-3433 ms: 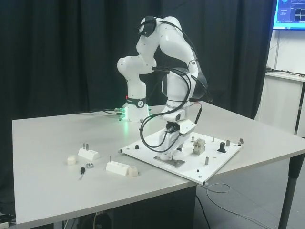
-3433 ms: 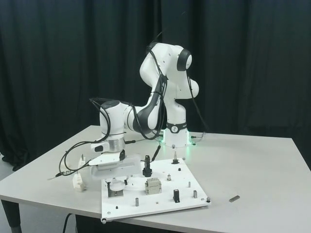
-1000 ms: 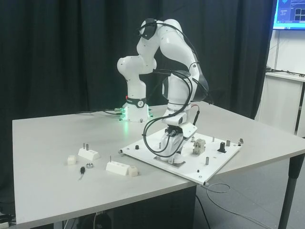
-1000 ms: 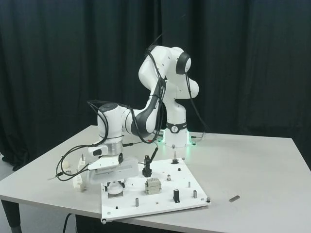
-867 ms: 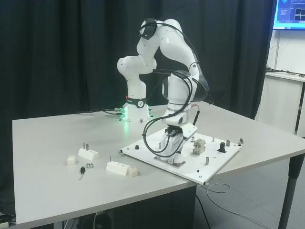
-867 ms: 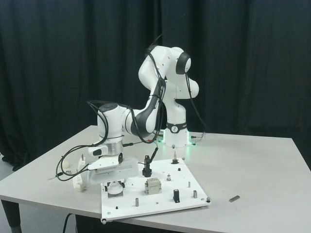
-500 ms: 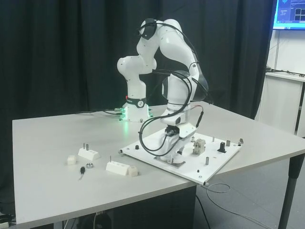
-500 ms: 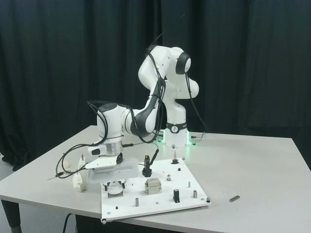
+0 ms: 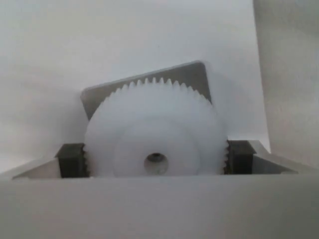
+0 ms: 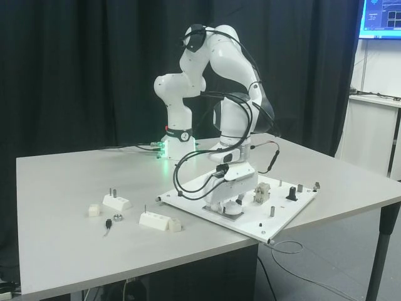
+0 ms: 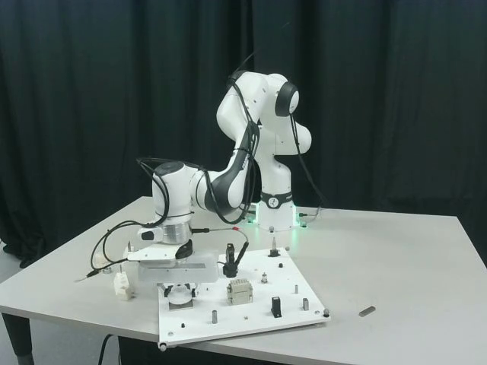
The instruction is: Insert large gear.
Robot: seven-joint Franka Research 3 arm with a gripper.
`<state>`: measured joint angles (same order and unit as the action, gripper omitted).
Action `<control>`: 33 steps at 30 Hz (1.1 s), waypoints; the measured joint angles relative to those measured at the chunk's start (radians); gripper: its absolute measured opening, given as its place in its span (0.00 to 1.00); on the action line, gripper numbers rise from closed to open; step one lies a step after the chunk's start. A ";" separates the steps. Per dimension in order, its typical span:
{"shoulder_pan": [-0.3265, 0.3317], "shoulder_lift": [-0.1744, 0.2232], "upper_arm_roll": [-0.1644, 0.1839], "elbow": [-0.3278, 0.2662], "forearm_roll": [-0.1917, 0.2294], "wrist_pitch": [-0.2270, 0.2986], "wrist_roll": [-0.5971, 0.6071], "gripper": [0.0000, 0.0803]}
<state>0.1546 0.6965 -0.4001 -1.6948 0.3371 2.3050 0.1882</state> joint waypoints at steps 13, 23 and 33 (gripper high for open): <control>0.000 0.002 0.001 0.000 -0.009 0.002 -0.100 0.74; 0.000 0.012 0.002 0.001 -0.009 0.013 -0.270 0.74; 0.000 0.019 0.002 0.005 -0.009 0.013 -0.332 0.74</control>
<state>0.1545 0.7153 -0.3984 -1.6900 0.3276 2.3182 -0.1439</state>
